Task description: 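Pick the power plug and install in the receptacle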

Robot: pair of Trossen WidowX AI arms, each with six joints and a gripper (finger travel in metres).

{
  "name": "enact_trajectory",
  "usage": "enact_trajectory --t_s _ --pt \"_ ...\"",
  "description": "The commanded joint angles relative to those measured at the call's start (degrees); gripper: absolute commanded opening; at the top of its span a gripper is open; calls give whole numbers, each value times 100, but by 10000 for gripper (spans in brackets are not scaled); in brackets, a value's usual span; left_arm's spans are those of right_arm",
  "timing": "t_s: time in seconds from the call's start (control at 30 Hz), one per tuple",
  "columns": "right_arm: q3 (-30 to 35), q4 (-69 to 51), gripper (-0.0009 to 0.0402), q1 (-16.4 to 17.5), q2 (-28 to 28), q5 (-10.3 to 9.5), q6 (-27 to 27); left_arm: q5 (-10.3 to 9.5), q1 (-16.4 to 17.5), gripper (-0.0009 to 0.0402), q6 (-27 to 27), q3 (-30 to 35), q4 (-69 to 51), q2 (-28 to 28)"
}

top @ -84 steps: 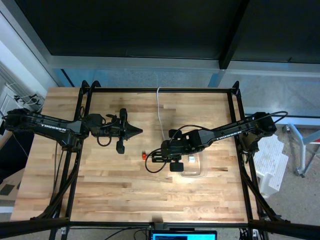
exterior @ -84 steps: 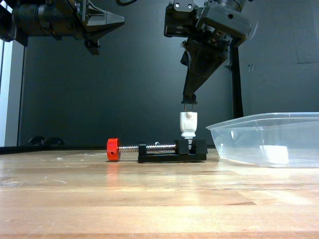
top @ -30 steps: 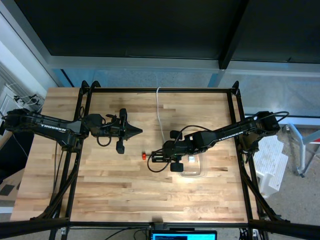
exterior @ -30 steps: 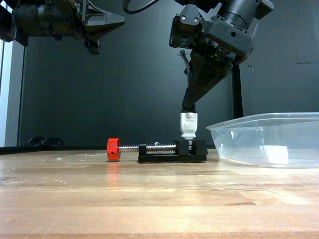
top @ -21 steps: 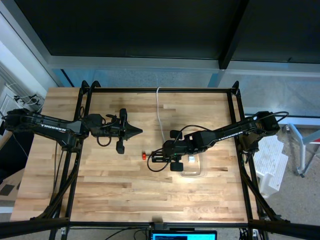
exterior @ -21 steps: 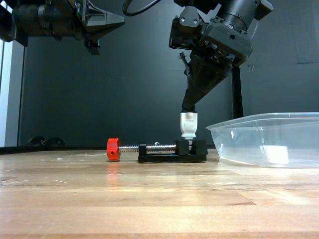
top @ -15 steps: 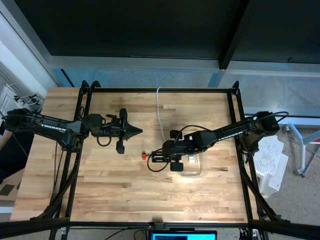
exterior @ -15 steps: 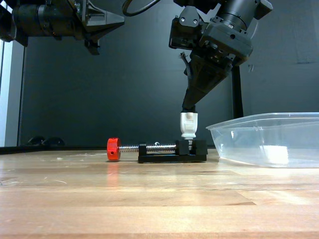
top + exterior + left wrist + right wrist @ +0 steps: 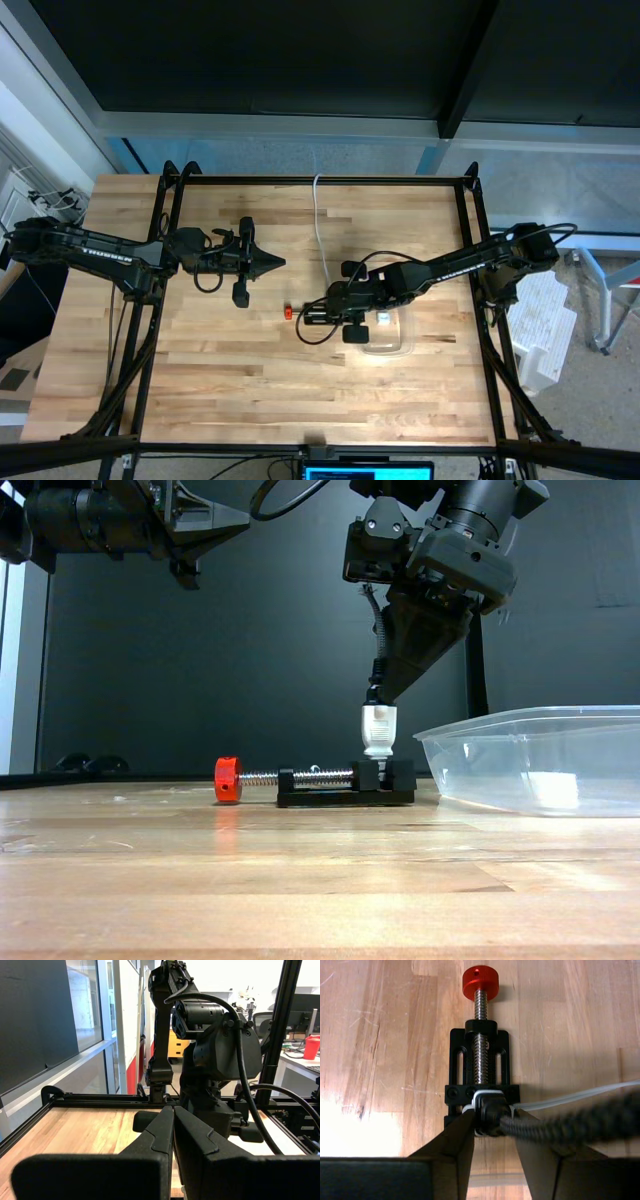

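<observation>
The tiny black blocky power plug [image 9: 490, 1116] sits right on top of the white-faced receptacle with the black body [image 9: 378, 730]. My right gripper [image 9: 380, 692] hangs right above the receptacle, around the plug. I cannot tell if it squeezes the plug or has let go. I think the plug is light and hard and easy to tip, so its flat sides are the best place to hold it. A black woven cord [image 9: 570, 1119] comes off it and could tug it sideways. The clear plastic tray [image 9: 540, 765] stands just beside the receptacle, so room is tight there. Past the red-orange knob [image 9: 479, 977], the wooden counter [image 9: 230, 370] is bare. My left gripper [image 9: 272, 263] is pinched shut, well apart from the receptacle.
</observation>
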Motion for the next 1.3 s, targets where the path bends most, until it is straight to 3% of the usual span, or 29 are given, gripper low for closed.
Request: enact_trajectory --t_s 0.03,0.3,0.53,0.87,1.1,1.3 --pt "33 109 139 9 -90 28 -2 0 0 0 0 2 0 0" --pt "33 -114 176 24 -426 24 15 0 0 0 0 2 0 0" --pt "33 -442 171 26 -903 -31 9 0 2 0 2 2 0 0" --pt "31 -581 112 28 -1064 -28 -15 0 0 0 0 2 2 0" --pt "-61 -385 -4 -9 -1582 -22 -52 0 0 0 0 2 2 0" --pt "-203 11 -3 -61 -2035 11 -131 0 2 0 0 2 0 0"
